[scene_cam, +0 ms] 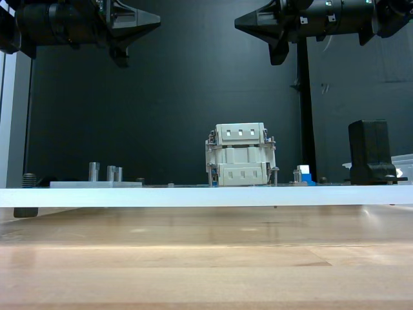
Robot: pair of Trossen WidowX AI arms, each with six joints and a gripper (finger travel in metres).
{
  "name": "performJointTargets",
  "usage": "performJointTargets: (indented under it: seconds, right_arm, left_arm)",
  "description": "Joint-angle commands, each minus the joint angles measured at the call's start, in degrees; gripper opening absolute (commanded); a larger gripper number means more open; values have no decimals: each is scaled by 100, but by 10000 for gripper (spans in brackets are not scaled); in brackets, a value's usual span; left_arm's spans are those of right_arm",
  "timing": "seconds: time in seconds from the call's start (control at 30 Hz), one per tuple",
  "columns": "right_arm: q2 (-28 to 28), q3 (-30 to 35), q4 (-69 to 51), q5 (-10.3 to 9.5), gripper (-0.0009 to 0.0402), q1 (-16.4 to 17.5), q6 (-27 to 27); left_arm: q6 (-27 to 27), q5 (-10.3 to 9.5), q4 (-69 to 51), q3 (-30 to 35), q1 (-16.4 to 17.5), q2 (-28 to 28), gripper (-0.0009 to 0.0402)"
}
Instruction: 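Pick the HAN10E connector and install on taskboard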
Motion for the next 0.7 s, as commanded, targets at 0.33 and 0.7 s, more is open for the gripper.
performJointTargets:
  seconds: [0.33,0.7]
  right_arm:
    - [-28,-9,13,-170,0,2,-17]
    - [-28,-13,17,-302,0,2,-33]
  left_arm:
    - [0,0,0,2,0,0,1]
    - [0,0,2,2,0,0,1]
